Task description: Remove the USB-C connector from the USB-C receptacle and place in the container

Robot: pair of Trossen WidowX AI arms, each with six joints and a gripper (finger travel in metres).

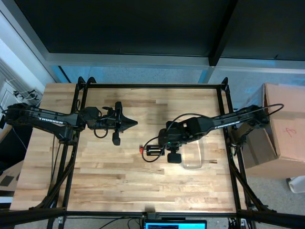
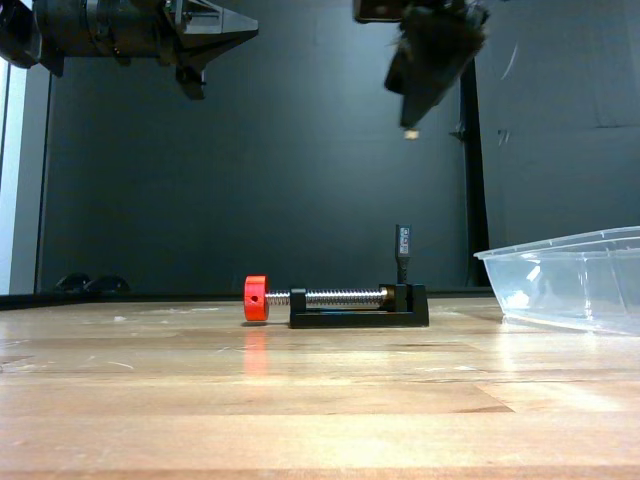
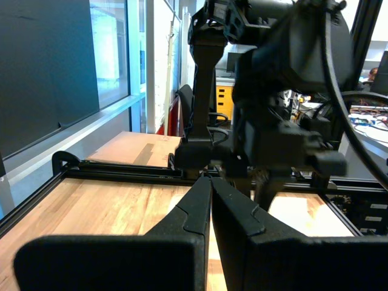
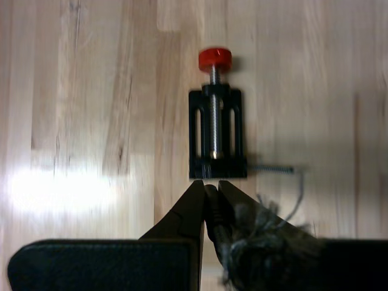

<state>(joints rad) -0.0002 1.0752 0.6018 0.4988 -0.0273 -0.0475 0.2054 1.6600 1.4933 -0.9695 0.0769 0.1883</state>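
Black screw vise [image 1: 154, 151] with red knob [image 1: 141, 150] lying on wooden table [image 1: 109, 183]; cardboard box [image 1: 286, 133] just beyond table's right edge.

The USB-C connector [image 4: 211, 209] is out of its seat. It is pinched between the jaws of the right gripper [image 4: 208, 185], hanging high above the surface with its pale tip pointing down. Straight below it, well apart, the small black USB-C receptacle [image 2: 403, 243] stands upright, clamped in a black vise [image 2: 358, 305] with a red knob. The container [image 2: 560, 275], a clear plastic tub, sits on the surface just beside the vise.
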